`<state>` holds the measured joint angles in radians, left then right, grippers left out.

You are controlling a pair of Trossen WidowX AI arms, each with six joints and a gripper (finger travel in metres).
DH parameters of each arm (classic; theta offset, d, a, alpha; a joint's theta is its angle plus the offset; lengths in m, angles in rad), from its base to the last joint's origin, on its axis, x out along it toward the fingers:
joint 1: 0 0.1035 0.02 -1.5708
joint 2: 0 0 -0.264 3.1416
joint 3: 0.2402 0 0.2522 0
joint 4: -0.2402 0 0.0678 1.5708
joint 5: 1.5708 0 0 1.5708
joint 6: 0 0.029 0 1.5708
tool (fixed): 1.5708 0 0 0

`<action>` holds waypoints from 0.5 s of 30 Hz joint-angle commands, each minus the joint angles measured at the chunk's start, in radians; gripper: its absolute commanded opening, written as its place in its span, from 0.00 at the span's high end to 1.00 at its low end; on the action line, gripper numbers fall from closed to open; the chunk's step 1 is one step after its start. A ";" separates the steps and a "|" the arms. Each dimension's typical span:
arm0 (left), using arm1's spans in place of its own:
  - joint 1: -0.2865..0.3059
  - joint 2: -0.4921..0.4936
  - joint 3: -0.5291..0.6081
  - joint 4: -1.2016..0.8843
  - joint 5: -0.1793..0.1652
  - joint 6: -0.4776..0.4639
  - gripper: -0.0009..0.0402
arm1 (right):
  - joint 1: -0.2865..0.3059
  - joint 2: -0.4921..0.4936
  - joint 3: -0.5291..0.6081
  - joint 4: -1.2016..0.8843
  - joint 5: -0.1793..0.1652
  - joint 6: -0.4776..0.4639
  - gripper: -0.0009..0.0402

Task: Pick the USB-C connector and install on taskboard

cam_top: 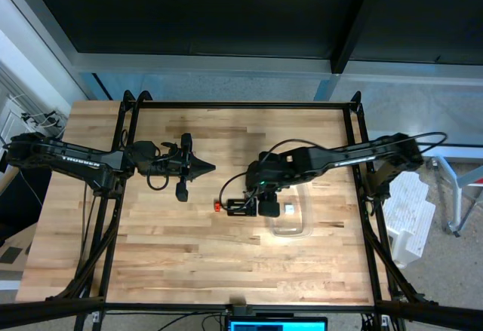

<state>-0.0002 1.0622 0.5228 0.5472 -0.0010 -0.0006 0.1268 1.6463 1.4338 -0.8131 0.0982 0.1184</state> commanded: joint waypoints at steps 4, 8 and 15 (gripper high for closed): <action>0.000 0.000 0.000 0.000 0.000 0.000 0.98 | -0.026 -0.176 -0.186 0.259 -0.021 -0.076 0.77; 0.000 0.000 0.000 0.000 0.000 0.000 0.98 | -0.068 -0.262 -0.270 0.351 -0.020 -0.097 0.85; 0.000 0.000 0.000 0.000 0.000 0.000 0.98 | -0.117 -0.400 -0.429 0.563 -0.040 -0.121 0.99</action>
<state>-0.0002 1.0622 0.5228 0.5472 -0.0010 -0.0010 0.0166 1.2659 1.0298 -0.2848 0.0704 0.0006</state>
